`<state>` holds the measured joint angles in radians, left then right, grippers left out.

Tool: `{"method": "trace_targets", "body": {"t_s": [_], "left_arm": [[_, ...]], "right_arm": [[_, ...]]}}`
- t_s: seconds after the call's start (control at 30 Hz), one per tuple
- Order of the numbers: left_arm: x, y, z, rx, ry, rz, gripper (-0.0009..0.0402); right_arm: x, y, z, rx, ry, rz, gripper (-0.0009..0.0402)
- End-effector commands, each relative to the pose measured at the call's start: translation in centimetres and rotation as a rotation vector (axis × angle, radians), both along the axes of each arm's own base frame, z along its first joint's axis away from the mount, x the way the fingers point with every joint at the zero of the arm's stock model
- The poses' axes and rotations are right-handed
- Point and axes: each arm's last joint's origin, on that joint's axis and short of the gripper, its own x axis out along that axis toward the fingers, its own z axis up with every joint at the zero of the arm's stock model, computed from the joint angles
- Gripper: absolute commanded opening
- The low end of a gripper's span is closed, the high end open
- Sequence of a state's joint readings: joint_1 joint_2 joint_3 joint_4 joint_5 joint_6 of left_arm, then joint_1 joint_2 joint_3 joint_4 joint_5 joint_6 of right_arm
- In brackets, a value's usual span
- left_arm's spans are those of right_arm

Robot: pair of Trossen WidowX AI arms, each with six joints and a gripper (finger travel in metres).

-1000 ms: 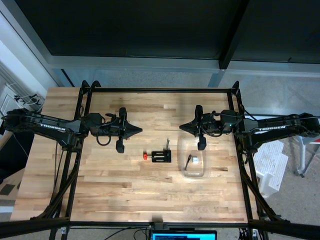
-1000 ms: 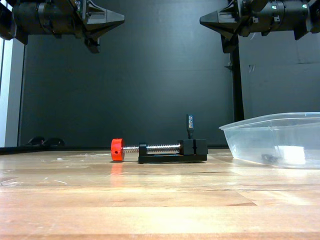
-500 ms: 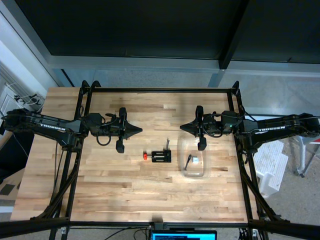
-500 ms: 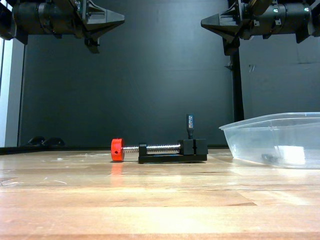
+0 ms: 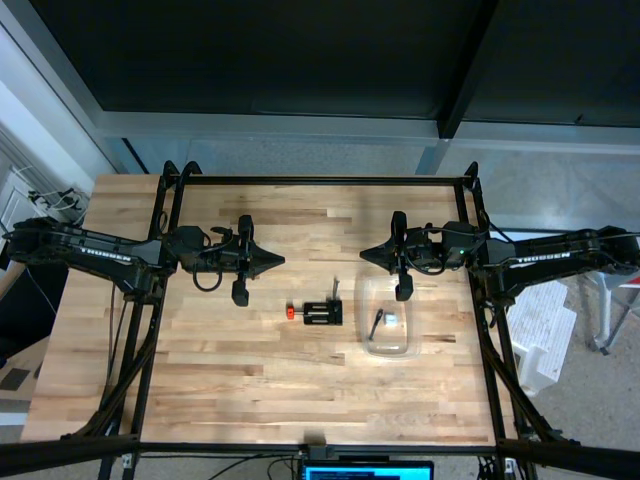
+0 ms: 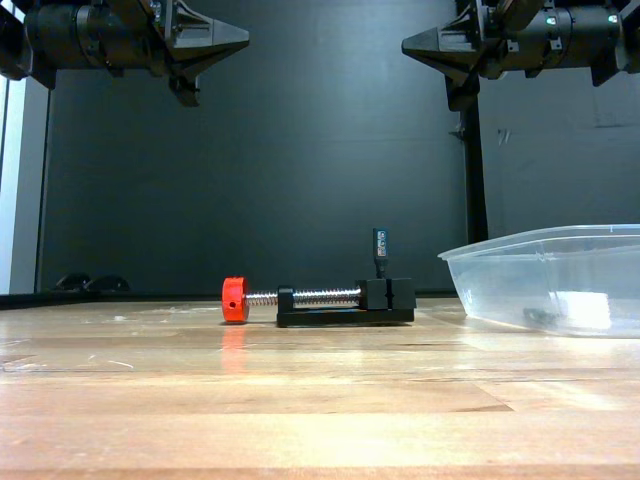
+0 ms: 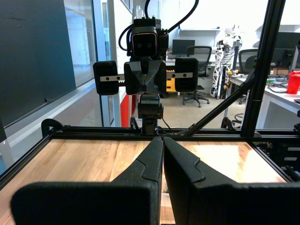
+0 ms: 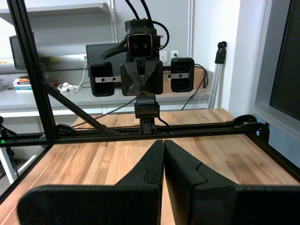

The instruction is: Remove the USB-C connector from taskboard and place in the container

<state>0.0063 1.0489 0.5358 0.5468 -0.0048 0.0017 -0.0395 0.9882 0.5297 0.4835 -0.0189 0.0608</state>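
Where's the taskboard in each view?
High view: taskboard at table centre, nearer the camera than the left gripper and right gripper, between them.
Low view: centre, on the table; both grippers far above.
Left wrist view: absent; shut left gripper faces the right arm.
Right wrist view: absent; shut right gripper faces the left arm.
Shared landmark: the container, just right of the taskboard in high and low views.

"trossen" on left arm (image 5: 100,253), right arm (image 5: 545,257)
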Motion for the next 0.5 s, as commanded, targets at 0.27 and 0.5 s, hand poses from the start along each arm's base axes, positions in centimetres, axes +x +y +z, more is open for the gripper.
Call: {"method": "trace_targets", "body": {"t_s": [0.27,0.5], "left_arm": [[0.00,0.00,0.00,0.000,0.000,0.000,0.0000],[0.01,0.00,0.00,0.000,0.000,0.000,0.0000]], "right_arm": [[0.05,0.01,0.13,0.001,0.005,0.001,0.0000],[0.05,0.01,0.12,-0.001,0.005,0.000,0.0000]]}}
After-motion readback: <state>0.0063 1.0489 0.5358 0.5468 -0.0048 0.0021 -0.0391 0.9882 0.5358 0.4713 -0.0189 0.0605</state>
